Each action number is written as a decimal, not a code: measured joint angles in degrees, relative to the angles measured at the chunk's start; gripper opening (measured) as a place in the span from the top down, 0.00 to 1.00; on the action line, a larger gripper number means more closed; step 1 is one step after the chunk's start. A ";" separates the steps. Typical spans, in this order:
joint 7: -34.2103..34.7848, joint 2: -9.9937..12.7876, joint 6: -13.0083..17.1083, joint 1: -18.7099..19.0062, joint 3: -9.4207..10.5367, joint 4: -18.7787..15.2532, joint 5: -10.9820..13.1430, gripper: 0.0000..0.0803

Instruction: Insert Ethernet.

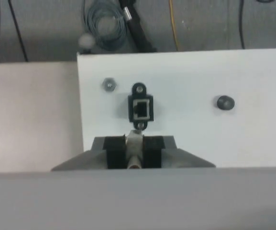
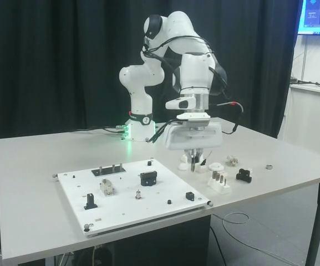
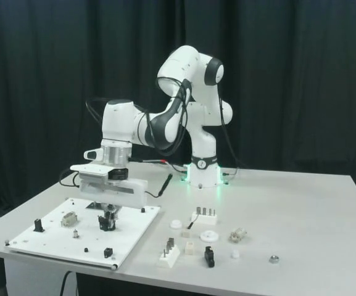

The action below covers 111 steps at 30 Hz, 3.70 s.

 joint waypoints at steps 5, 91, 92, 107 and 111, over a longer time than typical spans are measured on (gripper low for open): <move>-0.61 0.82 1.35 -1.36 0.98 0.06 1.63 0.91; -13.97 11.11 -8.51 -7.08 2.41 12.50 11.26 0.91; -13.97 11.13 -8.53 -7.08 2.41 12.50 11.26 0.91; -14.44 11.38 -9.41 -7.02 2.42 12.49 11.25 0.91; -14.46 11.47 -9.50 -6.96 2.43 12.47 11.26 0.91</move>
